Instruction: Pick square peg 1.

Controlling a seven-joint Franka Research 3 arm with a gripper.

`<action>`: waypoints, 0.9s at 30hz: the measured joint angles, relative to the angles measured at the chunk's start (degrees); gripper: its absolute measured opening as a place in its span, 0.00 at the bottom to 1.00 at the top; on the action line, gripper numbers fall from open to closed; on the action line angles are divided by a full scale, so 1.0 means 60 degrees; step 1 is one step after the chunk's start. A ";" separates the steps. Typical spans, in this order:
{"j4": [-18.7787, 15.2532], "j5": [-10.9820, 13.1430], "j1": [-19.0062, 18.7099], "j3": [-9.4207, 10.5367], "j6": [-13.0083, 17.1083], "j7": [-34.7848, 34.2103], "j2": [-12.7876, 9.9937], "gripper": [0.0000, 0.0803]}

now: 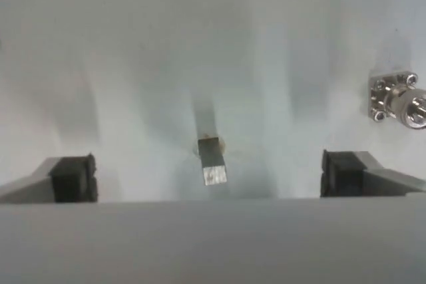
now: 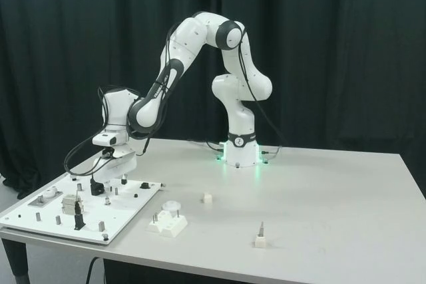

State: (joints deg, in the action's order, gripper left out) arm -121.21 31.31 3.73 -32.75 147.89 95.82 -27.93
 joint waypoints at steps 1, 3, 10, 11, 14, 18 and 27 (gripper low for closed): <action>0.0007 0.0007 0.0000 0.0000 0.0000 -0.0006 0.0002 0.82; 0.0020 0.0029 0.0000 0.0000 0.0000 -0.0020 0.0010 0.95; 0.0077 0.0064 -0.0024 0.0010 -0.0023 -0.0130 0.0096 0.99; 0.0082 0.0068 -0.0036 0.0011 -0.0025 -0.0185 0.0120 0.99; 0.0106 0.0073 -0.0076 0.0011 -0.0028 -0.0458 0.0197 0.99; 0.0138 0.0073 -0.0129 0.0009 -0.0030 -0.0853 0.0309 0.99; 0.0216 0.0050 -0.0252 -0.0016 -0.0051 -0.1814 0.0519 1.00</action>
State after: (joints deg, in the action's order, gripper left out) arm -119.92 31.61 2.22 -32.85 147.59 84.94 -24.81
